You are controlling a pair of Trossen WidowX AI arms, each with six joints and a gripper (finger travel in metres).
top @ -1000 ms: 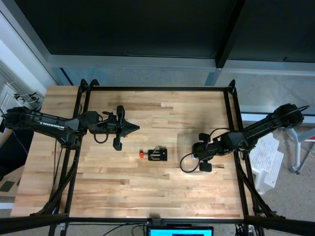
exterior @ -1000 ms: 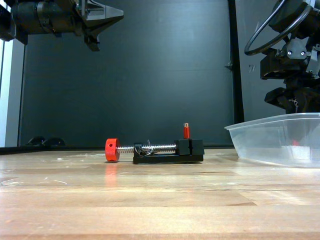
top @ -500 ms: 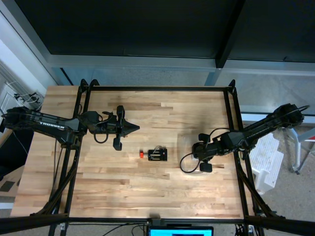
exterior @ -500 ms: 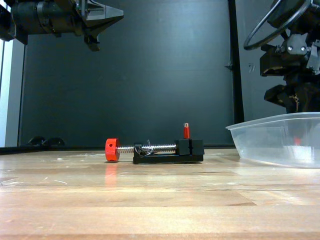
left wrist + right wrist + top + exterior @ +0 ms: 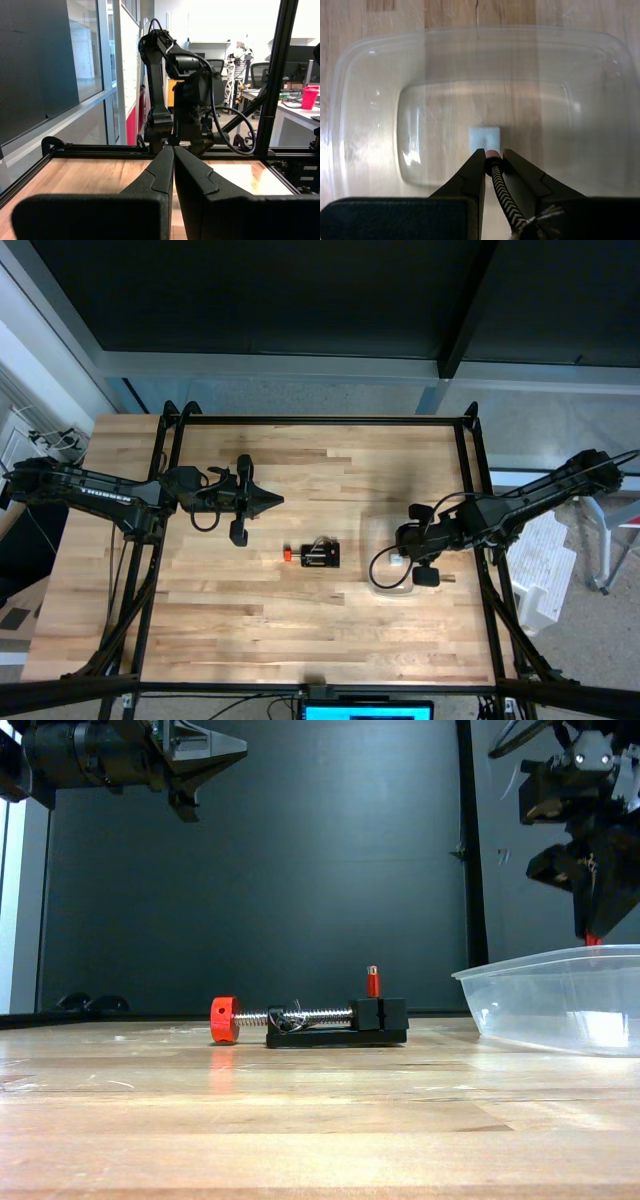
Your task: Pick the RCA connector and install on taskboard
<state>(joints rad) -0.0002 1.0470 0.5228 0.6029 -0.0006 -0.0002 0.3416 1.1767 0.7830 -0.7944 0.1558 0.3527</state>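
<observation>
Red connector (image 5: 493, 159) in right claw (image 5: 492, 152); left (image 5: 272, 500) aloft

The right gripper (image 5: 592, 928), hanging just above the clear tray (image 5: 510, 978), is running off the low view's right edge, and the tray's right end is being cut off there too. Its fingers (image 5: 475, 170) are covering most of the RCA connector (image 5: 492, 154) clamped between them: only a reddish tip and a braided cable are peeking out. Just beyond the fingertips a pale square (image 5: 484, 137) is showing, too blurred to identify. The left gripper (image 5: 235, 755), fingers pressed together, is hanging well apart from the taskboard (image 5: 335, 1020), its arm being cut by the left edge.
</observation>
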